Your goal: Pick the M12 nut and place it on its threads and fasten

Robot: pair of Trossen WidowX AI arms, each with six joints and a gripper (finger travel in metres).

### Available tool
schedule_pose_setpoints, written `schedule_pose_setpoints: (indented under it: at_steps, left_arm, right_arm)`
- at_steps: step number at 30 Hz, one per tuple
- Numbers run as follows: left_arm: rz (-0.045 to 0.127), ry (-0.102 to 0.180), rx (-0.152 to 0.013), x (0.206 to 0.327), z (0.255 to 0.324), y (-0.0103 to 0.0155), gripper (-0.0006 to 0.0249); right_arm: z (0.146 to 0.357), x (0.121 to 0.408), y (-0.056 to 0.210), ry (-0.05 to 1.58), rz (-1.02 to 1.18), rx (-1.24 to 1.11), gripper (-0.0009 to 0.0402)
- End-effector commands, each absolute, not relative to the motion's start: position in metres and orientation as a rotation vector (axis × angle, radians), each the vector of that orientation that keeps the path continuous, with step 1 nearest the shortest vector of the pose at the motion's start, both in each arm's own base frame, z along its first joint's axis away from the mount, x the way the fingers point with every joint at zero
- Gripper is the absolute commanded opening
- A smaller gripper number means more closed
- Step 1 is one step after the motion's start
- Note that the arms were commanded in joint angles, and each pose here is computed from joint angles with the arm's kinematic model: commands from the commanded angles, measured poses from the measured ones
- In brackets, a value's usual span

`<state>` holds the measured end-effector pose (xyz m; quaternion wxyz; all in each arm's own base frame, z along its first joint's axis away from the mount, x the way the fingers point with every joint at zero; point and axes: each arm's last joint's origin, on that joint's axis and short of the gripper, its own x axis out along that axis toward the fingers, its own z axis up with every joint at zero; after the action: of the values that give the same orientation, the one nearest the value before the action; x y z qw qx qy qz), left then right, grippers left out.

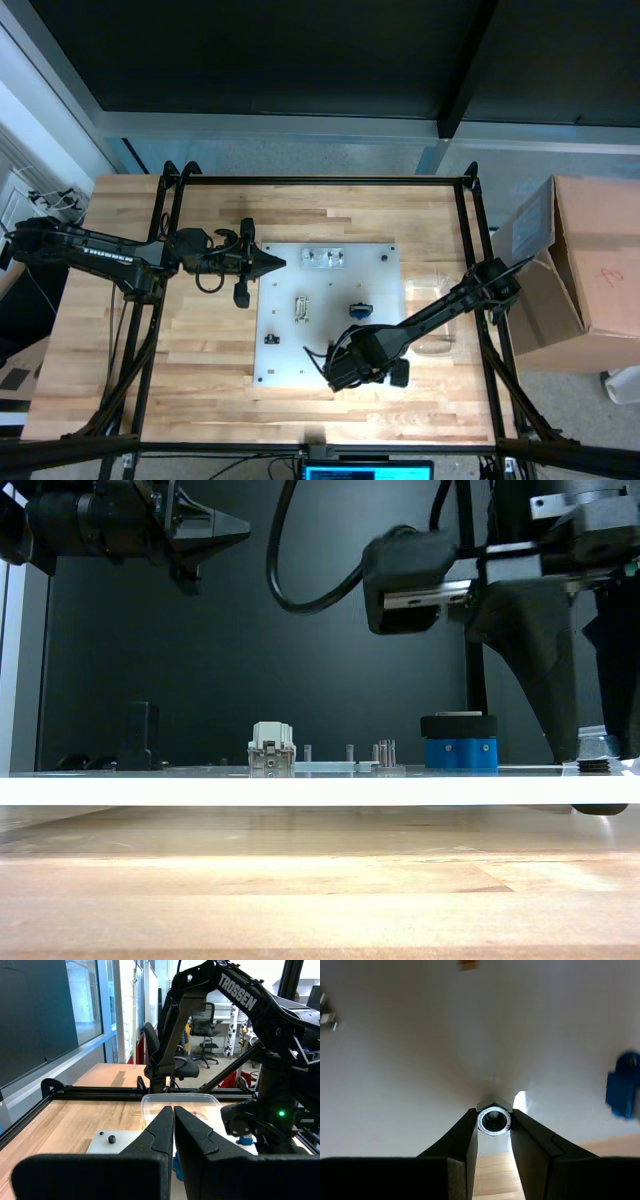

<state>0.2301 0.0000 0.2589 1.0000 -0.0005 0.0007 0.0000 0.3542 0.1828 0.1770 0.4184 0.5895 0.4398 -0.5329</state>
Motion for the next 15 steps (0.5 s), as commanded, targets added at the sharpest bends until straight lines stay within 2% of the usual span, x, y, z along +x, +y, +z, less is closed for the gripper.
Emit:
schedule_pose_setpoints:
  at_steps: [1, 15]
  left_arm:
    - [0.000, 0.001, -0.001, 0.2301, 0.2589, 0.0000, 0.0000]
    - [0.000, 0.001, -0.001, 0.2301, 0.2589, 0.0000, 0.0000]
  right_arm:
    - [0.1769, 0.3538, 0.1838, 1.015, -1.453, 1.596, 0.0000]
    - [0.1771, 0.3529, 0.1874, 0.591, -1.871, 2.016, 0.0000]
